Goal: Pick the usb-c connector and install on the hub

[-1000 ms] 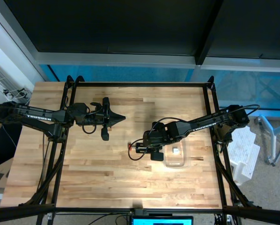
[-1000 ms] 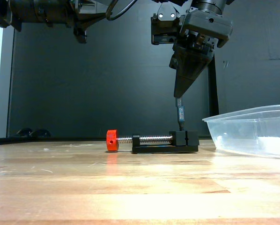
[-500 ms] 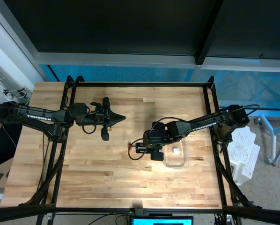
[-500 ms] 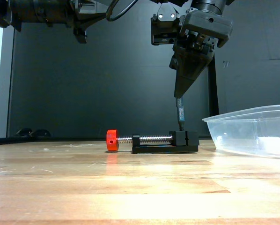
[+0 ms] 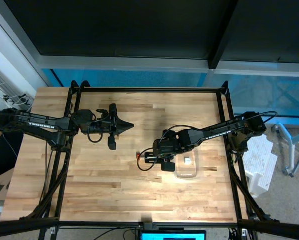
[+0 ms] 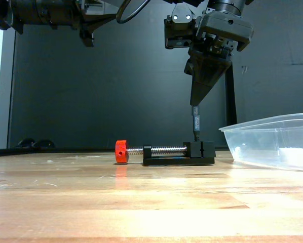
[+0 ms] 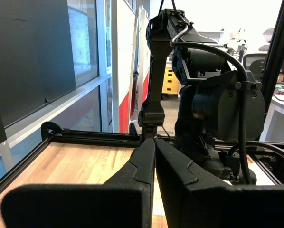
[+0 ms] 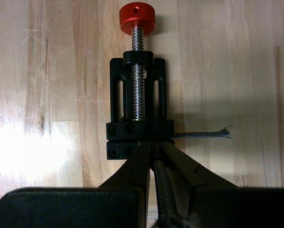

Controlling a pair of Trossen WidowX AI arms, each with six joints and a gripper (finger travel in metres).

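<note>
The hub (image 6: 177,153) is a black block with a threaded screw and a red-orange knob (image 6: 121,151), lying on the wooden table (image 5: 89,170). My right gripper (image 6: 194,104) points straight down over the block's right end, shut on the usb-c connector (image 6: 195,123). That thin dark piece hangs upright, its lower tip just above the block. In the right wrist view the right gripper (image 8: 154,147) sits at the hub (image 8: 139,114), with a thin dark pin (image 8: 201,135) sticking out sideways. From above, the hub (image 5: 150,158) is partly under the right gripper (image 5: 162,156). My left gripper (image 5: 132,125) hovers shut, far left.
A clear plastic tray (image 6: 273,142) stands just right of the hub, with a small whitish square bit (image 5: 188,160) inside. A black frame rail (image 5: 149,90) runs around the table's edges. The left gripper (image 7: 155,142) faces the right arm.
The right gripper and the connector have shifted a hair to the right over the hub. The left arm has not moved.
</note>
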